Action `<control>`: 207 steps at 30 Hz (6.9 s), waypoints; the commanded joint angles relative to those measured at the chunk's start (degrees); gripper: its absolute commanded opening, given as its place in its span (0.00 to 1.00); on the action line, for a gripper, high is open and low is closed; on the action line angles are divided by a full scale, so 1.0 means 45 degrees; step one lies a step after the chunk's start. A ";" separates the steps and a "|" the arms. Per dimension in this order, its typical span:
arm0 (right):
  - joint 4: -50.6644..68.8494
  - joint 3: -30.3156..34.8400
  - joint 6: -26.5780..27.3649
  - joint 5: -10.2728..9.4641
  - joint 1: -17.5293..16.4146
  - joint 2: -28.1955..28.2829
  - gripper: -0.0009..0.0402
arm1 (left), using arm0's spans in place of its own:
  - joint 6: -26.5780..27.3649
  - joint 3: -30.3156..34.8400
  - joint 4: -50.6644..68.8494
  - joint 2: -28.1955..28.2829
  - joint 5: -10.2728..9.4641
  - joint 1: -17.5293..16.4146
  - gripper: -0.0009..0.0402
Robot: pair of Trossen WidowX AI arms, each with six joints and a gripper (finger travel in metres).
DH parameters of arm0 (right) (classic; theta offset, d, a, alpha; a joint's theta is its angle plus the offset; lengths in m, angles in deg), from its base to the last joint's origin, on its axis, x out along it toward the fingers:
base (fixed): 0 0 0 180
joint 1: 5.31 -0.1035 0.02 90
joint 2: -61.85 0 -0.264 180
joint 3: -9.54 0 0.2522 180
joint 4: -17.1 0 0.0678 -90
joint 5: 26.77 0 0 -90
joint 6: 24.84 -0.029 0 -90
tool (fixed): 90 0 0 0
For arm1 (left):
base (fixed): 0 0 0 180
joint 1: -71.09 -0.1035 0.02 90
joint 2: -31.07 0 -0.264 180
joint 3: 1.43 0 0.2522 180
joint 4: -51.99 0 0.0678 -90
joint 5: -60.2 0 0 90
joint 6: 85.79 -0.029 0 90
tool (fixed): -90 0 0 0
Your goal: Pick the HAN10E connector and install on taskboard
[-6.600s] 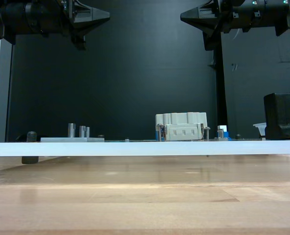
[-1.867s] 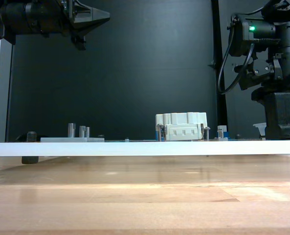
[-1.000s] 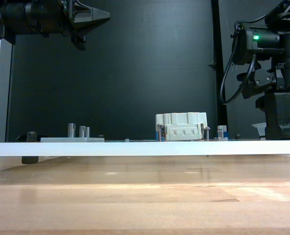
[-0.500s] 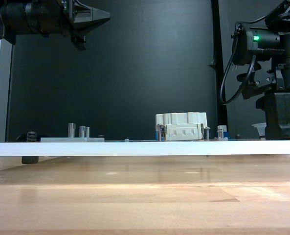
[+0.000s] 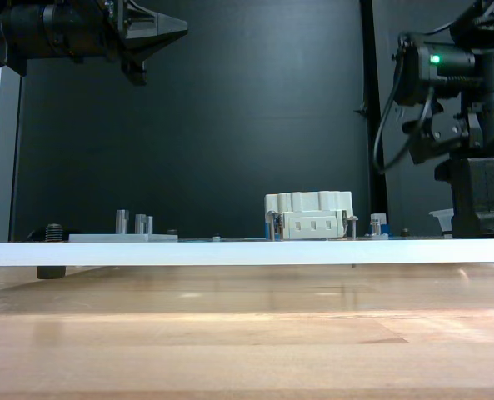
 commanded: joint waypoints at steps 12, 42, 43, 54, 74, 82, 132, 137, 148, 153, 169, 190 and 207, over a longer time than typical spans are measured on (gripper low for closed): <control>0.3036 0.2312 -0.0228 -0.1273 -0.0170 -0.0797 0.08 | 0.0000 0.0000 0.0000 0.0000 0.0005 -0.0005 0.02; 0.3963 0.5736 -0.0855 -0.0500 -0.2268 0.1229 0.08 | 0.0000 0.0000 0.0000 0.0000 0.0000 -0.0005 0.02; 0.3934 0.5955 -0.0855 -0.0500 -0.2336 0.1496 0.08 | 0.0000 0.0000 0.0000 0.0000 0.0005 0.0000 0.02; 0.3915 0.8966 -0.0816 -0.0112 -0.2909 0.4716 0.08 | 0.0000 0.0000 0.0000 0.0000 0.0005 0.0000 0.02; 0.3842 1.3498 -0.0325 -0.0233 -0.2943 0.8961 0.08 | 0.0000 0.0000 0.0000 0.0000 0.0005 0.0000 0.02; 0.3837 1.4518 -0.0039 -0.0335 -0.2939 0.9962 0.08 | 0.0000 0.0000 0.0000 0.0000 0.0005 0.0000 0.02; 0.3308 1.4421 -0.0418 -0.0573 -0.2817 1.0569 0.08 | 0.0000 0.0000 0.0005 0.0000 0.0005 0.0000 0.02; 0.3361 1.4416 -0.0423 -0.0593 -0.2851 1.0569 0.08 | 0.0000 0.0000 0.0000 0.0000 0.0005 0.0000 0.02; 0.3410 1.4416 -0.0491 -0.0665 -0.2924 1.0569 0.08 | 0.0000 0.0000 0.0000 0.0000 0.0005 0.0000 0.02; 0.3419 1.4416 -0.0520 -0.0661 -0.2958 1.0569 0.08 | 0.0000 0.0000 0.0000 0.0000 0.0005 0.0000 0.02; 0.2783 1.3843 -0.0520 -0.0665 -0.2992 1.0569 0.08 | 0.0000 0.0000 0.0000 0.0000 0.0000 0.0000 0.02; 0.1345 1.2808 -0.0471 -0.0656 -0.2973 1.0569 0.08 | 0.0000 0.0000 0.0000 0.0000 0.0005 0.0000 0.02; 0.1375 1.2769 -0.0423 -0.0656 -0.2977 1.0462 0.15 | 0.0000 0.0000 0.0005 -0.0005 0.0005 0.0000 0.02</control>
